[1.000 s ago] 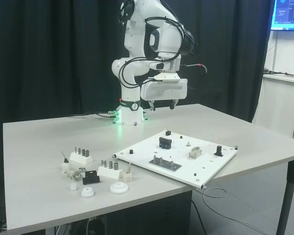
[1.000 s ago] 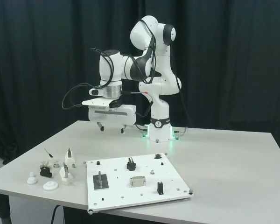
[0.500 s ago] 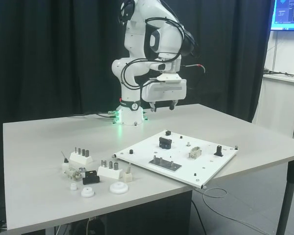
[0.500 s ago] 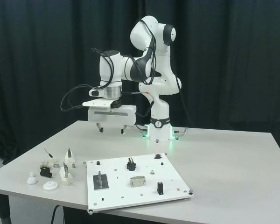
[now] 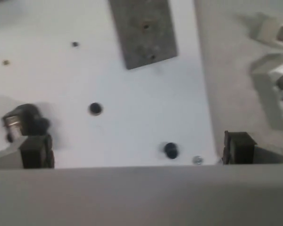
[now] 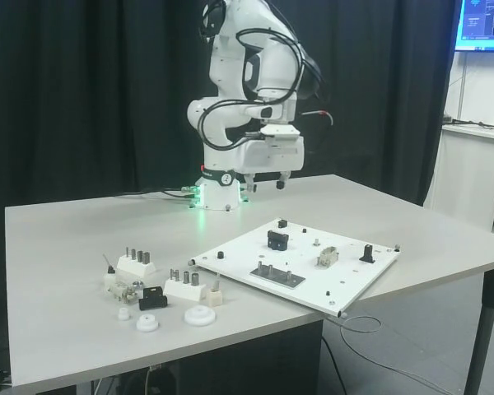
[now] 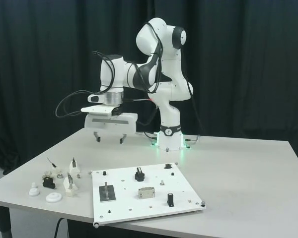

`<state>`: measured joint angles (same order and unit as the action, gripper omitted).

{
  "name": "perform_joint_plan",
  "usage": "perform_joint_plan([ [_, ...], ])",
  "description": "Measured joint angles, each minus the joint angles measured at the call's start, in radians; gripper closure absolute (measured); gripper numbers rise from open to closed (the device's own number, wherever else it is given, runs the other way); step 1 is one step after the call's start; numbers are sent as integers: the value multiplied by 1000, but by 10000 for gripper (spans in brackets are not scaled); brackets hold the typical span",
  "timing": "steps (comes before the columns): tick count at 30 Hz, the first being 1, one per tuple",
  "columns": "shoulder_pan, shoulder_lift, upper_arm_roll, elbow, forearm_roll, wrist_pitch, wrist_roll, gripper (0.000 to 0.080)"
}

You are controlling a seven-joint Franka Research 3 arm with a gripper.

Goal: Pick waterproof.

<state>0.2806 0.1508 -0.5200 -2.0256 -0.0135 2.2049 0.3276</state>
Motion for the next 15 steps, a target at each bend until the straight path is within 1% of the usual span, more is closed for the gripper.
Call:
perform_joint_plan([
  [8, -47, 23, -11, 26, 0, 43, -87, 3],
  [15, -103, 56, -12, 71, 0, 66, -163, 3],
])
